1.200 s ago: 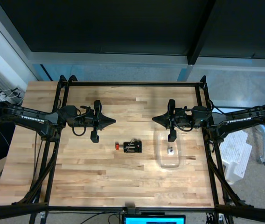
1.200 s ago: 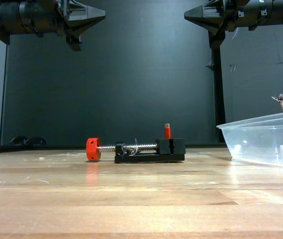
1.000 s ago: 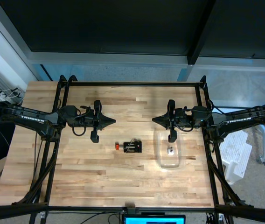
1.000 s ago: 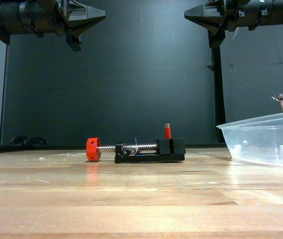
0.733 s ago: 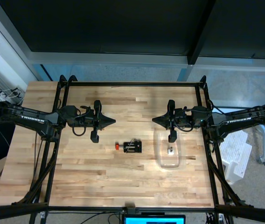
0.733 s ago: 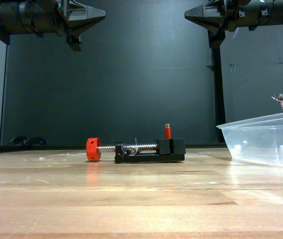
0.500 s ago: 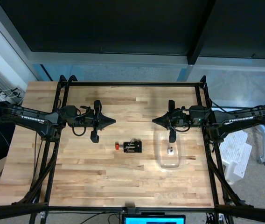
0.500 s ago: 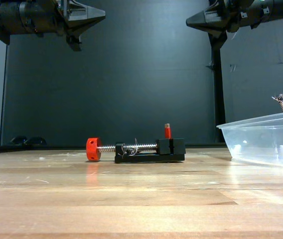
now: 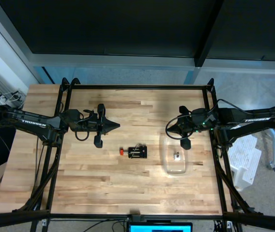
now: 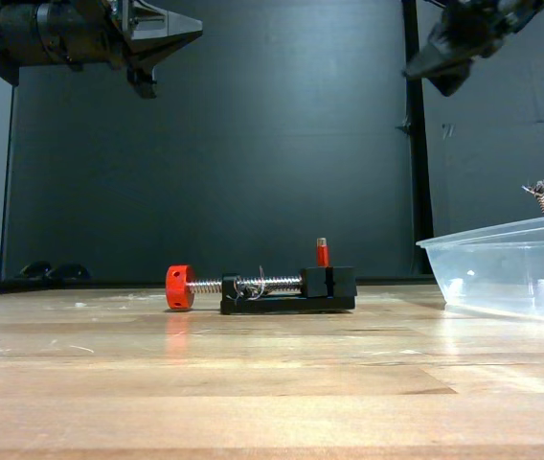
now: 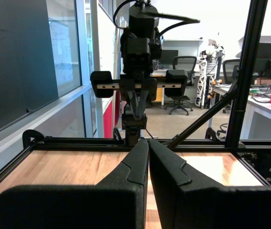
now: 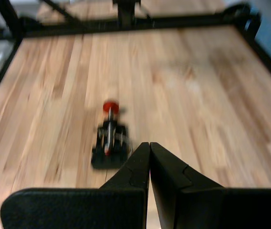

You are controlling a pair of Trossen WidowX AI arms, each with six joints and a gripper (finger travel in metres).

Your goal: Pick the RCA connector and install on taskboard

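Item 1. Desk (image 9: 103,188): pale wood planks with a black frame along its edges.

Item 2. Taskboard (image 9: 138,152): small black block with silvery screw and spring parts. It lay flat near the desk's middle, a little toward the near edge. Its red knob (image 9: 121,152) pointed toward the left edge, and a short red peg (image 10: 322,253) stood upright on the block. It also showed, blurred, in the right wrist view (image 12: 109,143).

Item 3. Tray (image 9: 167,166): clear plastic, resting on the desk between the taskboard and the right edge, well apart from the taskboard.

Item 4. RCA connector (image 9: 176,156): tiny dark-and-silver piece lying inside the tray, about midway along it. Nothing gripped it.

Item 5. Left end effector (image 9: 118,125): hung level, high over the desk's left half, and pointed toward the right edge. Its fingers (image 11: 140,157) were pressed together and held nothing.

Item 6. Right end effector (image 9: 167,129): hung above the desk just beyond the tray's far end, tilted downward and aimed toward the left edge. Its fingers (image 12: 138,162) were closed against each other and were empty.
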